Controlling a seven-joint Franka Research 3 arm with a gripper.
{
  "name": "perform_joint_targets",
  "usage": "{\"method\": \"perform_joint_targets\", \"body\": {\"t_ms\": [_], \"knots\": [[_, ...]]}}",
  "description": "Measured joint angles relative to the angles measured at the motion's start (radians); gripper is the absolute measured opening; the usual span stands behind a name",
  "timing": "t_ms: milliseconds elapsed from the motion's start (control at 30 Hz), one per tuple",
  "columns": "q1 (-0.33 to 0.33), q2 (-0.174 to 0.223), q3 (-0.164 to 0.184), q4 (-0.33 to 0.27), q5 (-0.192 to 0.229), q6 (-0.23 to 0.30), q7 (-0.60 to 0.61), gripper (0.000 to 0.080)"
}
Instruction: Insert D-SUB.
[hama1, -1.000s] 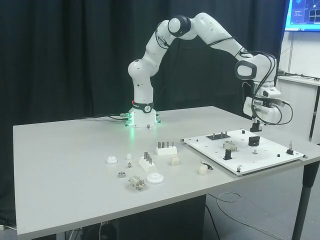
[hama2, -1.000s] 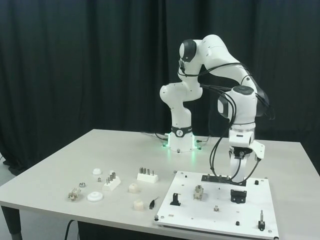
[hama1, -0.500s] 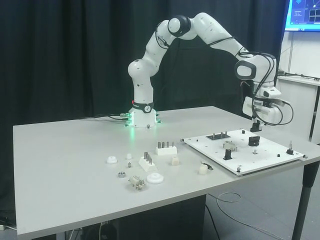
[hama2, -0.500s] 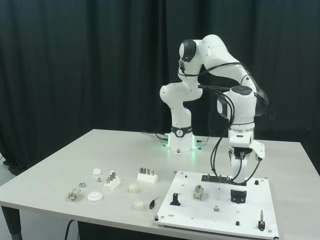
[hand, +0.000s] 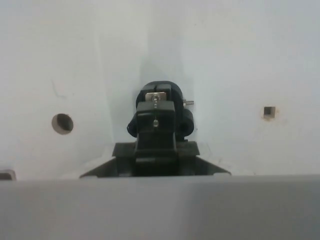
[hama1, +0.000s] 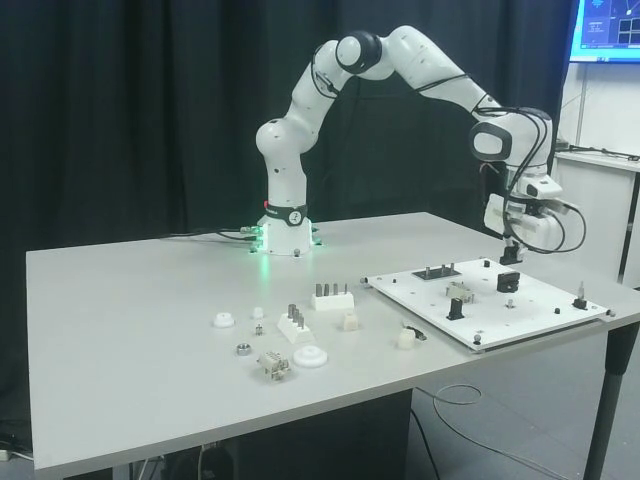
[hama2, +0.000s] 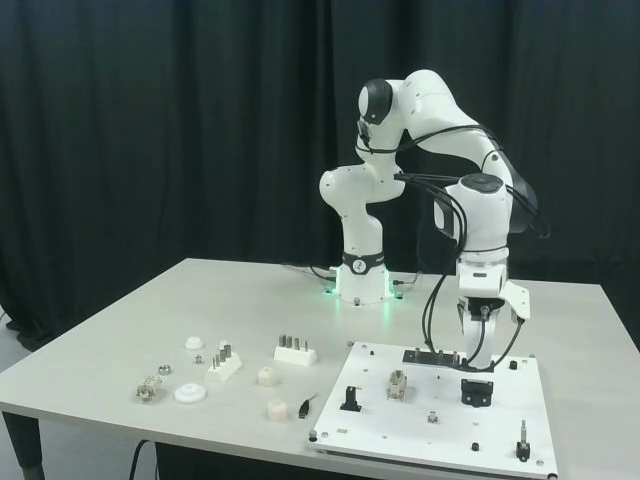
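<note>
Black block (hand: 156, 120) with a small metal screw on top filled the wrist view, on the white board (hand: 240, 60). The room views showed it only as a small block below the gripper (hama1: 511, 252). Grip state: cannot tell. Metal connector (hama1: 272, 365) lay on the grey table (hama1: 120, 300), well apart from the board. Gripper sat slightly higher than a second before.

Gripper (hama2: 477, 362) fingertips too small to read in both room views. Wrist view: grey band hides the near part of the black block (hand: 158, 131); fingertips not visible.
</note>
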Motion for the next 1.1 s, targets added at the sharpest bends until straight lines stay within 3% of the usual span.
{"method": "perform_joint_targets", "body": {"t_ms": [1100], "knots": [[0.007,0.026,0.007,0.000,0.000,0.021,-0.007,0.0153]]}}
